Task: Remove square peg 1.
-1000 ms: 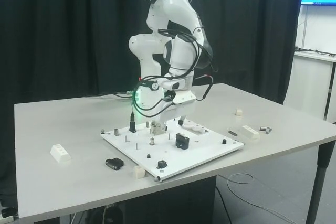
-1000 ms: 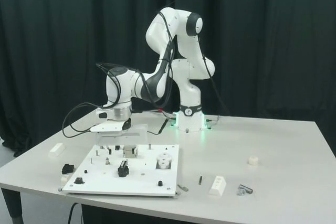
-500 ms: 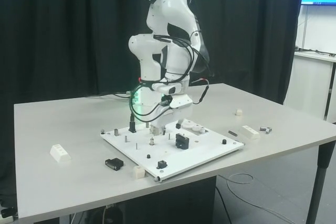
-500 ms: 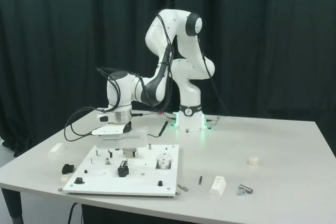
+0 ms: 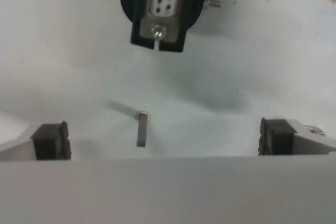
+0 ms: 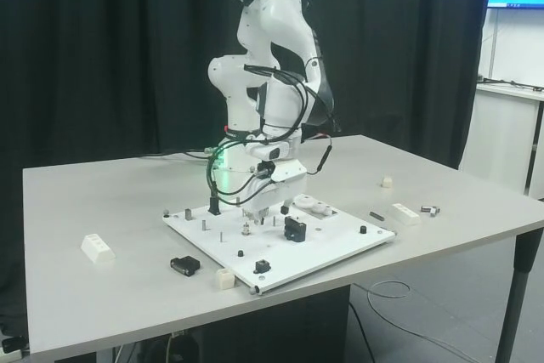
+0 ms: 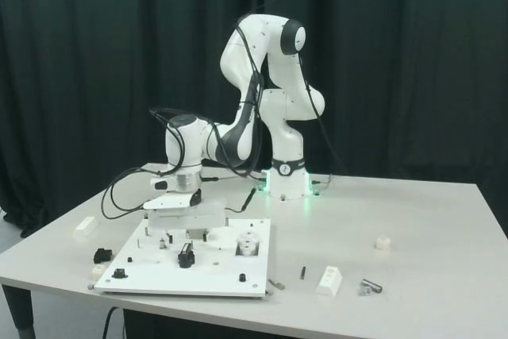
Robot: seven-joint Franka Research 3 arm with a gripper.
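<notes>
1. Claw (image 5: 163, 139) spread wide in the wrist view, gripping nothing, black pads (image 5: 51, 141) far apart at either side.
2. Between the pads, a thin grey square peg (image 5: 142, 128) standing upright in the white board (image 5: 252, 61), free of both pads.
3. Past the peg in the same view, a black-framed plug socket (image 5: 163, 4) with rows of pin holes, fixed to the board.
4. From the first room view, claw (image 6: 255, 212) lowered close over the middle of the board (image 6: 340, 248), peg there too small to single out among the pins.
5. Beside the claw on the board: a black block (image 6: 295, 229), a white round part (image 6: 311, 206), a black upright post (image 6: 212, 204).
6. Near the board's front edge, a small black part (image 6: 263, 266) on the board, and just off it on the grey table (image 6: 102, 201) a white cube (image 6: 224, 278) and a black clip (image 6: 185, 265).
7. Farther off toward one table end, a white block (image 6: 98, 248); toward the other, a white bar (image 6: 405, 213), a small metal piece (image 6: 431, 209) and a small white knob (image 6: 388, 181).
8. White arm (image 7: 262, 61) bent over from its base (image 7: 287, 184), green light at the foot, black curtain (image 7: 79, 53) behind.
</notes>
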